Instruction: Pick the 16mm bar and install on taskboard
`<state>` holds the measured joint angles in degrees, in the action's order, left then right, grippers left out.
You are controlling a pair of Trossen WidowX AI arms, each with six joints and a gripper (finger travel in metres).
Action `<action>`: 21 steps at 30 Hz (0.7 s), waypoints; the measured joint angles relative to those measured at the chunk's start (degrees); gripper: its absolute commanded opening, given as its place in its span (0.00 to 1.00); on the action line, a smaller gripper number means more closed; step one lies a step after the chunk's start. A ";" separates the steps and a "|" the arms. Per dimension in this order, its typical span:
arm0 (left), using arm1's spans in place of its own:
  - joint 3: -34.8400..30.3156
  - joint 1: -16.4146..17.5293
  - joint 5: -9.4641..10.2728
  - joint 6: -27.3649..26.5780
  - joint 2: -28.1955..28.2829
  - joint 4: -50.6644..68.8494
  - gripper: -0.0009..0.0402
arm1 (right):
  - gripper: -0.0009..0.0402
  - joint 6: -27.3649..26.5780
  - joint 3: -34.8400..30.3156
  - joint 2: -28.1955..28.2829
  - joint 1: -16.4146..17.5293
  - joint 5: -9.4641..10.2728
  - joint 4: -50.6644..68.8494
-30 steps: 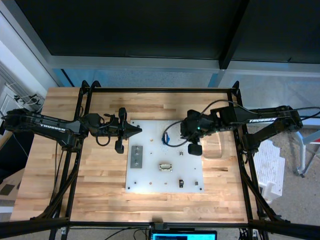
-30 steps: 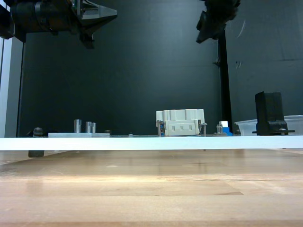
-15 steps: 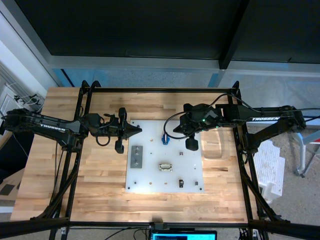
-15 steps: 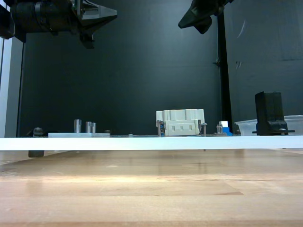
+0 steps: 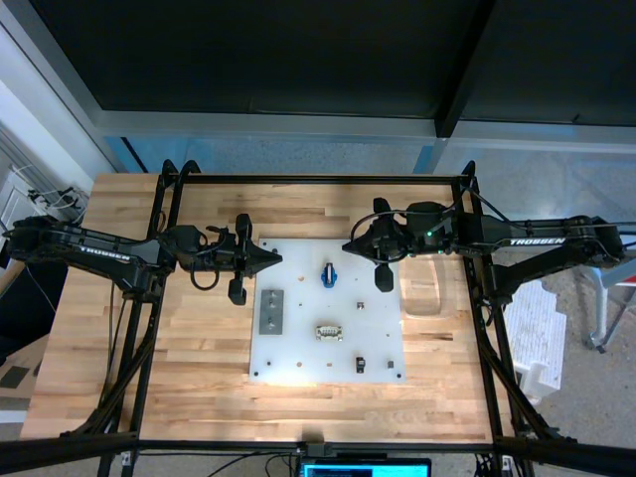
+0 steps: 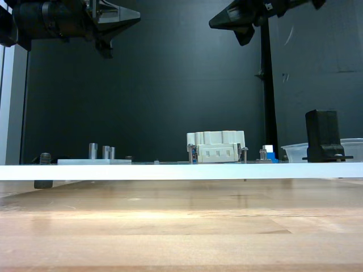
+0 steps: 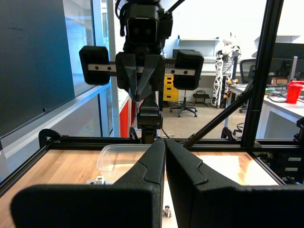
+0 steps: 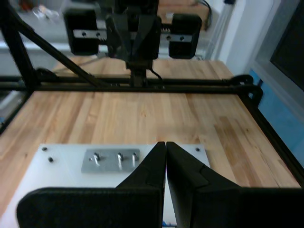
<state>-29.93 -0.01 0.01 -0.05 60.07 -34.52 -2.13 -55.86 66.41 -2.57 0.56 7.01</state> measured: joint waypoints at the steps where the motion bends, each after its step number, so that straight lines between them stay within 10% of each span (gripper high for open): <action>1: 0.00 0.00 0.02 -0.02 0.02 0.00 0.02 | 0.02 0.22 1.03 -0.28 -0.33 1.11 -1.66; 21: -0.02 0.00 0.02 -0.02 0.00 -0.02 0.02 | 0.02 2.25 14.47 -3.39 -0.42 1.07 -26.69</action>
<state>-29.95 -0.01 0.03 -0.08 60.07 -34.54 0.12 -41.39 63.02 -2.98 1.63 -19.68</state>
